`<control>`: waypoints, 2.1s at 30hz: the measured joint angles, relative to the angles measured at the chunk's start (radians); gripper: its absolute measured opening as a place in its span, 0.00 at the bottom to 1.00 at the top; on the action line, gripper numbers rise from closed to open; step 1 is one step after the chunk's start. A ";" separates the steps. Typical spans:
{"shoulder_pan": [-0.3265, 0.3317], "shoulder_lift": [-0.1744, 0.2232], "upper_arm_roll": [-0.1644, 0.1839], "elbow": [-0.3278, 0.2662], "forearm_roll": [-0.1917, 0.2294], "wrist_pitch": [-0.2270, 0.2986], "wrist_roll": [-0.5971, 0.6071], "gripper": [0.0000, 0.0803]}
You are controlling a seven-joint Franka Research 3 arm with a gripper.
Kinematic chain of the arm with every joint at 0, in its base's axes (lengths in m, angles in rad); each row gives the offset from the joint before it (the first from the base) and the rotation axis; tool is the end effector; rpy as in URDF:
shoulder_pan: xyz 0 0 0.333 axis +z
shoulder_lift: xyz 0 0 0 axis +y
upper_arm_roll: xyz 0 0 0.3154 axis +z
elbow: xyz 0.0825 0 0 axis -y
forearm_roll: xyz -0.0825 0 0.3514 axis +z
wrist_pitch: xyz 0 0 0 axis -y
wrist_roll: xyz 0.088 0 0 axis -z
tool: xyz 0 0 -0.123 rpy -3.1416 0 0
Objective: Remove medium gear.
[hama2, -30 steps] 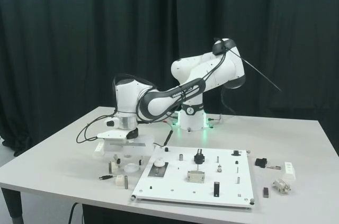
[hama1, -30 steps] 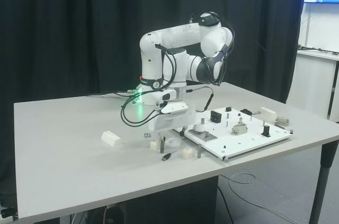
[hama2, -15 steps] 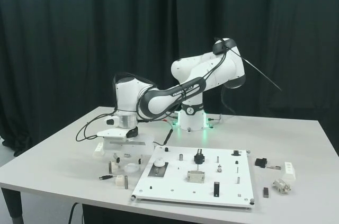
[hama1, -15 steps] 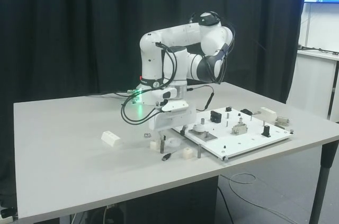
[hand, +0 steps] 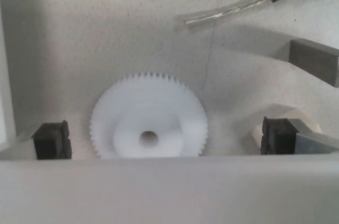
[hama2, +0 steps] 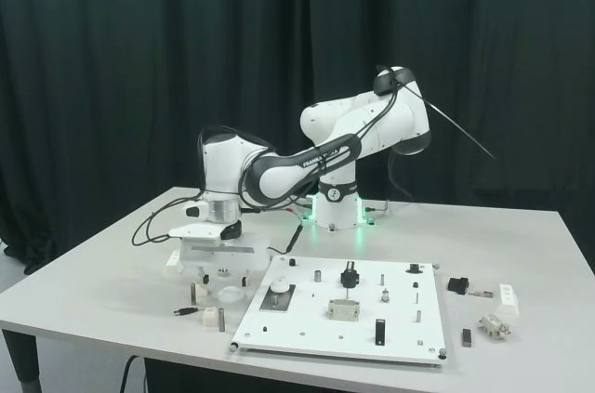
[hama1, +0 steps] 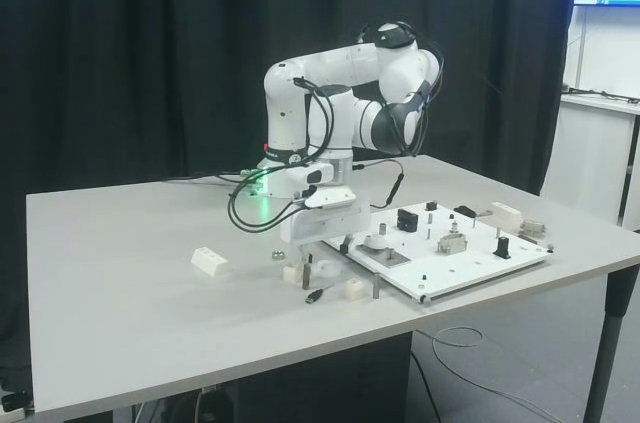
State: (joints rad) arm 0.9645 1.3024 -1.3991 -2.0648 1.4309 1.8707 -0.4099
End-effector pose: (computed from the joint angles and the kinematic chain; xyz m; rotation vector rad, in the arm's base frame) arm 0.5285 -0.1288 0.2000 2.9749 -1.0041 0.0524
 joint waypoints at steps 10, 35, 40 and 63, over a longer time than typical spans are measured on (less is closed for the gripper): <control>0.000 0.000 -0.008 0.002 -0.003 0.000 0.000 1.00; 0.057 -0.006 -0.100 0.008 -0.041 -0.135 0.081 1.00; 0.093 -0.008 -0.123 0.005 -0.051 -0.176 0.125 1.00; 0.269 -0.014 -0.092 -0.044 -0.067 -0.120 0.271 1.00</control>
State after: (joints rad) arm 1.2338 1.2880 -1.4908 -2.1083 1.3640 1.7508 -0.1385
